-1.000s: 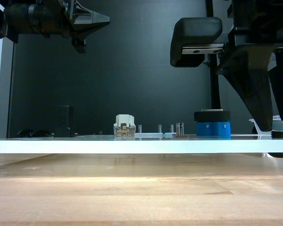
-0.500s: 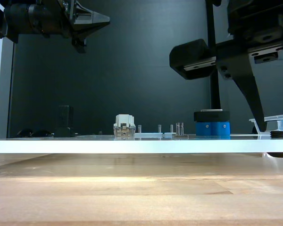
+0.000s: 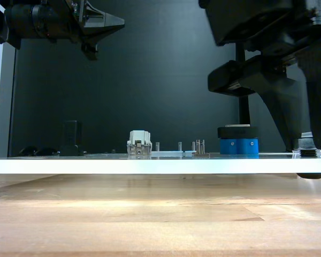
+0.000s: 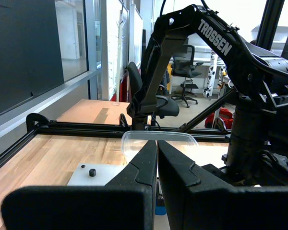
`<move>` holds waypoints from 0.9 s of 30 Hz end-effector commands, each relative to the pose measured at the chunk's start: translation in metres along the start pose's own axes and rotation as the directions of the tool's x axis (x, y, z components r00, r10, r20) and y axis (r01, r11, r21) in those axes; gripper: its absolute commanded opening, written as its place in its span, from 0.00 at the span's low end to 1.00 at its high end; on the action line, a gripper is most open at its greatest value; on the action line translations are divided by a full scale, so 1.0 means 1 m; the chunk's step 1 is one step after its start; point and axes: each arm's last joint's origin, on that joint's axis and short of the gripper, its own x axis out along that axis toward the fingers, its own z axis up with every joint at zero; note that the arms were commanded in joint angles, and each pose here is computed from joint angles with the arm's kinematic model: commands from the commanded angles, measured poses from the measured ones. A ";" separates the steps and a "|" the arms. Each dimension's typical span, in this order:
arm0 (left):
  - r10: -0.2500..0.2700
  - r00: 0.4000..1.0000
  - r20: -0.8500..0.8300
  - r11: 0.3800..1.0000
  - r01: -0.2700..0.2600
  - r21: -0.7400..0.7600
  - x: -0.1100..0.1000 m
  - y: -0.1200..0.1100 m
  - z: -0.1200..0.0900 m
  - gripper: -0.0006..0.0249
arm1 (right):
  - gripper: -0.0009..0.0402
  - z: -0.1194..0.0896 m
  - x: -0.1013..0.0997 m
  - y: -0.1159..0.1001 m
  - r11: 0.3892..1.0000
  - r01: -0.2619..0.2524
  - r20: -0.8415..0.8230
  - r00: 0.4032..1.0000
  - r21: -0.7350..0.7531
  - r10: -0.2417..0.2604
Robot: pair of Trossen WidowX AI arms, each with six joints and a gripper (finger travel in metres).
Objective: Pick the M12 nut and place it on its threads and fasten
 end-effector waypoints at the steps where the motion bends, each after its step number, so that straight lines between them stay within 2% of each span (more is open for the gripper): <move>1: 0.000 1.000 0.000 1.000 0.000 0.000 0.000 0.000 0.000 0.03 | 0.09 0.001 0.000 0.000 0.990 -0.002 0.004 1.000 0.140 0.002; 4: 0.000 1.000 0.000 1.000 0.000 0.000 0.000 0.000 0.000 0.02 | 0.09 0.001 0.000 0.000 0.956 -0.002 0.003 1.000 0.292 0.001; 6: 0.000 1.000 0.000 1.000 0.000 0.000 0.000 0.000 0.000 0.02 | 0.09 0.000 0.000 0.000 0.908 -0.002 0.003 1.000 0.419 0.001; 9: 0.000 1.000 0.000 1.000 0.000 0.000 0.000 0.000 0.000 0.03 | 0.09 0.000 0.000 0.000 0.794 -0.003 0.003 1.000 0.609 0.001; 13: 0.000 1.000 0.000 1.000 0.000 0.000 0.000 0.000 0.000 0.02 | 0.09 0.001 0.000 0.000 0.601 -0.004 0.004 1.000 0.799 0.001; 16: 0.000 1.000 0.000 1.000 0.000 0.000 0.000 0.000 0.000 0.02 | 0.09 0.000 0.000 0.000 0.462 -0.003 0.003 1.000 0.887 0.001; 18: 0.000 1.000 0.000 1.000 0.000 0.000 0.000 0.000 0.000 0.02 | 0.09 0.000 0.000 0.000 0.394 0.000 0.005 1.000 0.919 -0.010; 21: 0.000 1.000 0.000 1.000 0.000 0.000 0.000 0.000 0.000 0.02 | 0.09 0.001 0.000 0.000 0.357 0.005 0.007 0.999 0.934 -0.032; 24: 0.000 1.000 0.000 1.000 0.000 0.000 0.000 0.000 0.000 0.02 | 0.09 0.000 0.000 0.000 0.335 0.004 0.007 0.999 0.942 -0.032; 27: 0.000 1.000 0.000 1.000 0.000 0.000 0.000 0.000 0.000 0.02 | 0.09 0.000 -0.001 0.000 0.338 0.001 0.010 0.999 0.941 -0.031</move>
